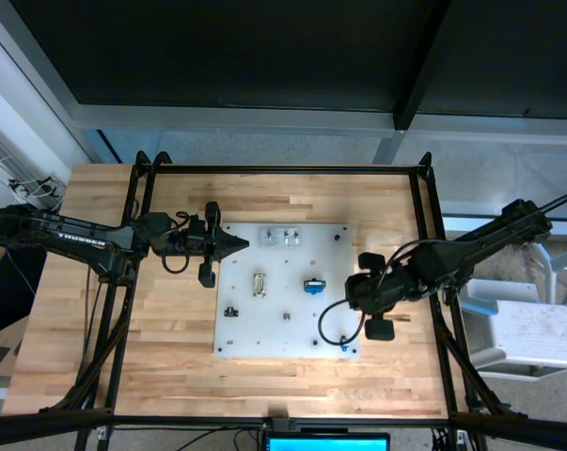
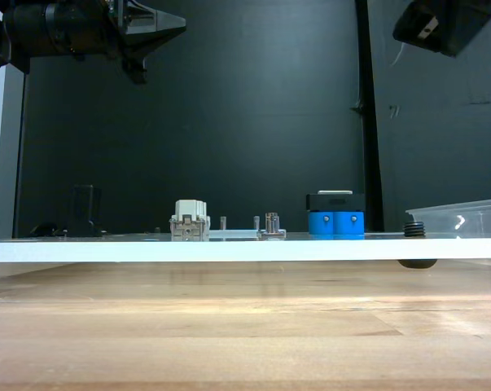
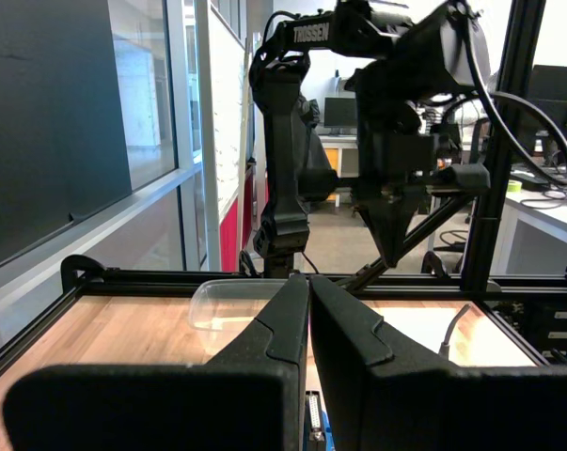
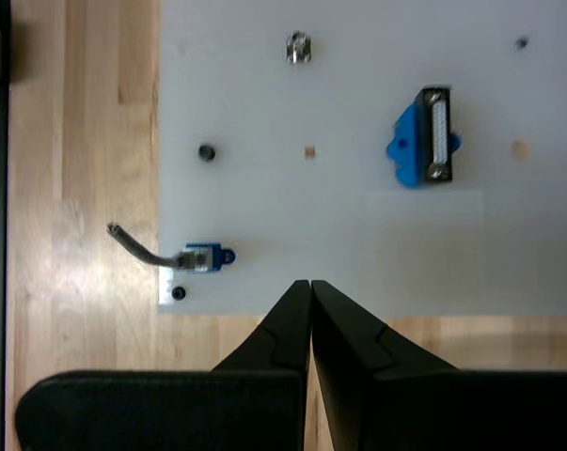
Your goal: Remove the rj45 connector and place it in the container
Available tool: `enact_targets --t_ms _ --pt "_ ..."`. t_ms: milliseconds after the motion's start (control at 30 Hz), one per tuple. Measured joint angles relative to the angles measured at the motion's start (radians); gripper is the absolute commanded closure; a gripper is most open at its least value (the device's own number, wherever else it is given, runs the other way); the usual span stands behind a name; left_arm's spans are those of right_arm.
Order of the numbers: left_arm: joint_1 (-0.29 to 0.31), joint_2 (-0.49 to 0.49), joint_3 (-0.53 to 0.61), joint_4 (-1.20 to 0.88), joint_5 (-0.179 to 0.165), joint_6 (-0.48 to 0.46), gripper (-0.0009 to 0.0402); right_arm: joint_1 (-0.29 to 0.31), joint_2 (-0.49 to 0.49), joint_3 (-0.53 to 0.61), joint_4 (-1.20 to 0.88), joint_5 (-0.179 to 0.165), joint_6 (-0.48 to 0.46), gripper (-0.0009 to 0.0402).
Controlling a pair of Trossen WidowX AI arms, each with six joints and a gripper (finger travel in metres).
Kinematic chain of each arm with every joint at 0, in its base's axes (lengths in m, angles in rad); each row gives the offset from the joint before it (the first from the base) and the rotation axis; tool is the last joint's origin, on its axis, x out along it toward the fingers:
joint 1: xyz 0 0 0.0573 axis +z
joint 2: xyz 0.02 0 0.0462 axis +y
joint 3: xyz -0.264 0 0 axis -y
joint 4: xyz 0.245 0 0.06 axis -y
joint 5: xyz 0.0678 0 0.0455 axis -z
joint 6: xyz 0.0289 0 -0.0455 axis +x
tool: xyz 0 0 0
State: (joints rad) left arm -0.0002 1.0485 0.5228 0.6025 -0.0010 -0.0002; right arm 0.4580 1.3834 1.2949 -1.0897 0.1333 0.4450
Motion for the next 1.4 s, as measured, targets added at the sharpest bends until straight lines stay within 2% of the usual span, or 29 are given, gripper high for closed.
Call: enact_targets --t_ms 500,833,967,1233,1400 --pt "0.000 0.000 0.000 0.000 0.000 0.000 0.0392 0.121 0.080 -0.001 -0.005 0.005 0.124 0.0393" --pt "0.000 0.000 0.000 0.000 0.000 0.000 0.0392 0.163 0.118 -0.001 0.005 0.003 0.185 0.0389" --pt "0.000 0.000 0.000 0.000 0.000 0.000 0.0392 0.168 0.135 -0.001 0.023 0.005 0.179 0.0355" --pt "0.000 0.000 0.000 0.000 0.000 0.000 0.0392 0.177 0.151 -0.001 0.039 0.005 0.178 0.0253" --pt "0.000 0.000 0.000 0.000 0.000 0.000 0.0392 0.179 0.167 -0.001 0.040 0.006 0.185 0.0216"
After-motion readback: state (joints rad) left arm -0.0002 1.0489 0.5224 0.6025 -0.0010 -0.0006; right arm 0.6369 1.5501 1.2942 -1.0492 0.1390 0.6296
